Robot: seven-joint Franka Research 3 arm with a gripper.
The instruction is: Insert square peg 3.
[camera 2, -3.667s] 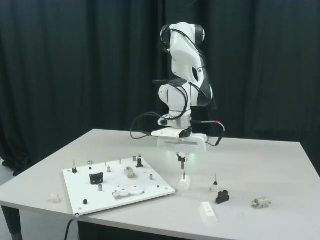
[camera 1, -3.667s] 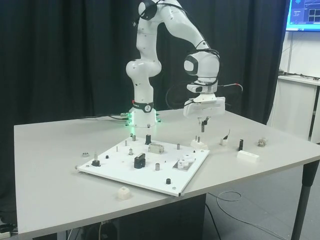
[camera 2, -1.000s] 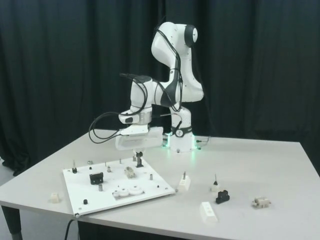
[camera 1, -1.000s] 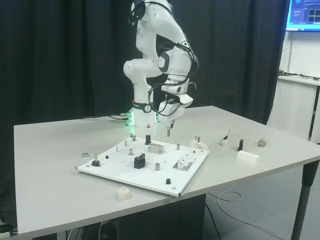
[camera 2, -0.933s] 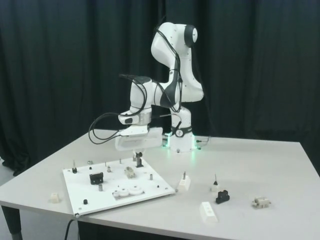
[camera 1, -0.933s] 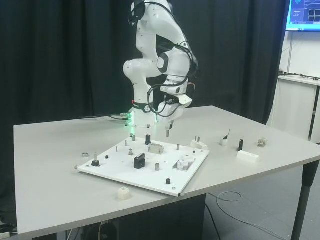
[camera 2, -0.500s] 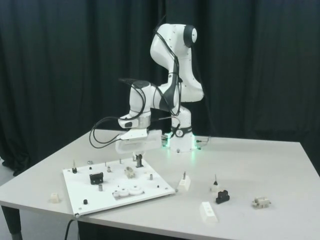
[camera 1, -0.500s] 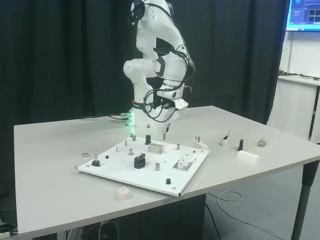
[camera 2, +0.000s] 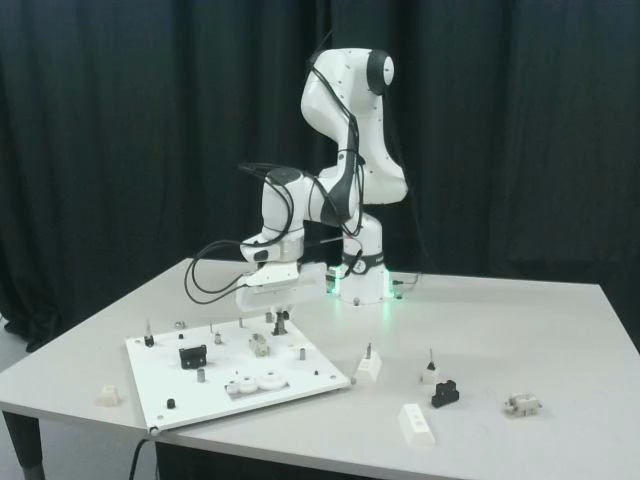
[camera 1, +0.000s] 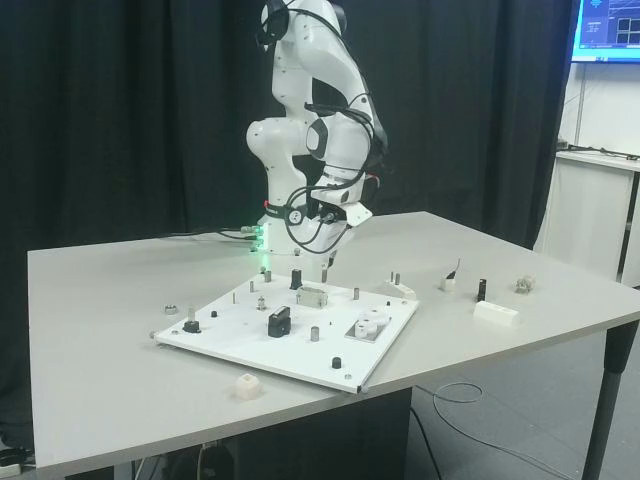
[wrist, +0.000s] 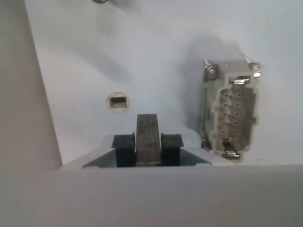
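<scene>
We are holding the grey square metal peg (wrist: pixel 147 139) clamped in our jaws above the white board (wrist: pixel 156 47). We are lining it up near the small square socket (wrist: pixel 117 101); next it needs shifting over, then lowering.

Upright grey square peg (wrist: pixel 147 139) above board

No readable text, label, brand or number is seen on the white board (camera 1: pixel 300 335), the white arm (camera 1: pixel 305 90) or the loose parts. Content on the wall screen (camera 1: pixel 606 30) is displayed too small to be read.
</scene>
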